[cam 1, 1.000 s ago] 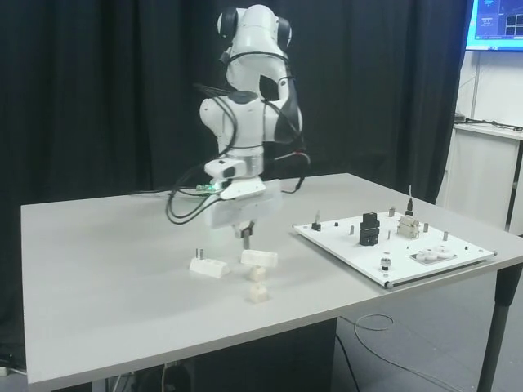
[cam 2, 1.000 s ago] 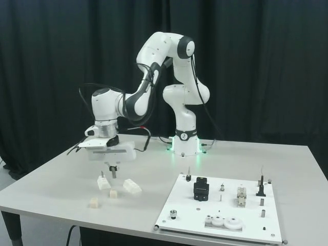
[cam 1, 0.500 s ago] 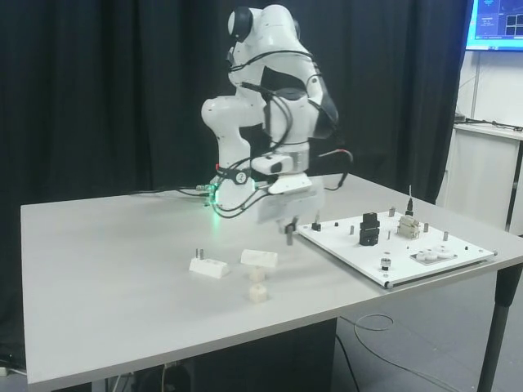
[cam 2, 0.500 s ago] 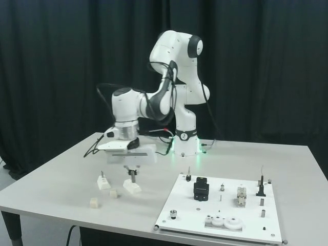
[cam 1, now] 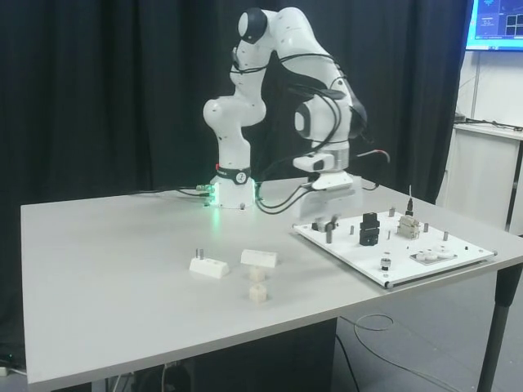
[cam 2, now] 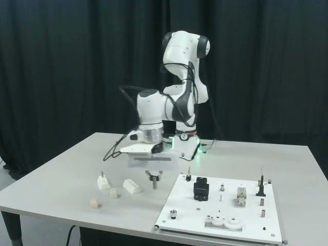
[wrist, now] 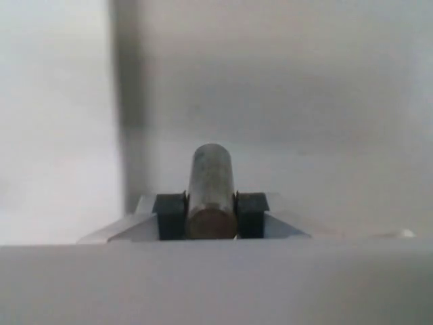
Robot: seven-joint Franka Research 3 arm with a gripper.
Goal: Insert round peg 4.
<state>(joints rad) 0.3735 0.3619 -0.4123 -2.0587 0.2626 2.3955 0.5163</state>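
My gripper point(cam 2: 154, 177) is shut on a grey metal round peg point(cam 2: 155, 184) that hangs below it, pointing down. It hovers above the table at the left edge of the white assembly board point(cam 2: 180, 210). In the first room view the gripper point(cam 1: 328, 224) and peg point(cam 1: 329, 235) stand over the board's point(cam 1: 409, 267) near-left part. The wrist view shows the peg point(wrist: 210, 186) clamped between two black pads point(wrist: 170, 215), with a dark band, perhaps the board's edge, running beneath.
Several small white blocks point(cam 2: 132, 186) point(cam 2: 104, 183) point(cam 2: 94, 203) lie on the grey table to the left of the board; one carries a thin pin. On the board stand a black part point(cam 2: 201, 189), white gears point(cam 2: 225, 222) and several small posts.
The arm has swung to the right with the peg, from above the white blocks to the board's left edge. The blocks have stayed put.
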